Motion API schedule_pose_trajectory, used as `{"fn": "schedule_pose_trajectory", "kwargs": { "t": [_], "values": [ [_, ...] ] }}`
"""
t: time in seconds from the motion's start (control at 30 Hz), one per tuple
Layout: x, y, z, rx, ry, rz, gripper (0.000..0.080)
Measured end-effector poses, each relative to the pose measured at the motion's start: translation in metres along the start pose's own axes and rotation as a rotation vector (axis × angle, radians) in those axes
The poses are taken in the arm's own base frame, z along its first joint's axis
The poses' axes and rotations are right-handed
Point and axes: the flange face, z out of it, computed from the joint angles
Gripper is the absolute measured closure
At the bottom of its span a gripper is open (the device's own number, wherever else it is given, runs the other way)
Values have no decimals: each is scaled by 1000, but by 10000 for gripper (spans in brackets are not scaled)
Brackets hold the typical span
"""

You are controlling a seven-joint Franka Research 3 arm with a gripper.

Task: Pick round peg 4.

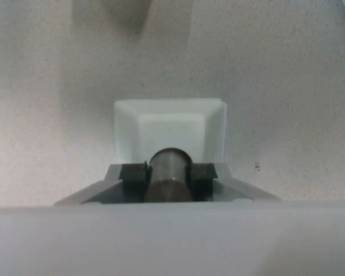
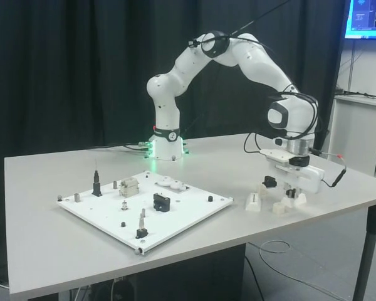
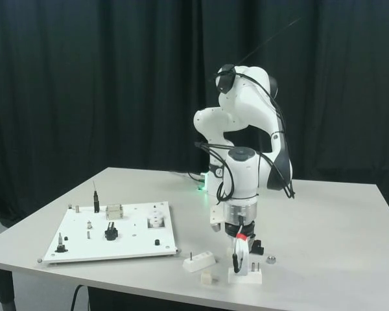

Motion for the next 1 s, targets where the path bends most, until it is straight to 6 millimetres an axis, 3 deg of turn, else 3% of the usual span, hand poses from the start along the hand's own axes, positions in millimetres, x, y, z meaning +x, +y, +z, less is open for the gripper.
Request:
{"fn": "schedule_pose_trajectory", "kwargs": {
  "t": [1.0],
  "values": [
    [5,-8,-42,-25,2,10,650]
  ]
}}
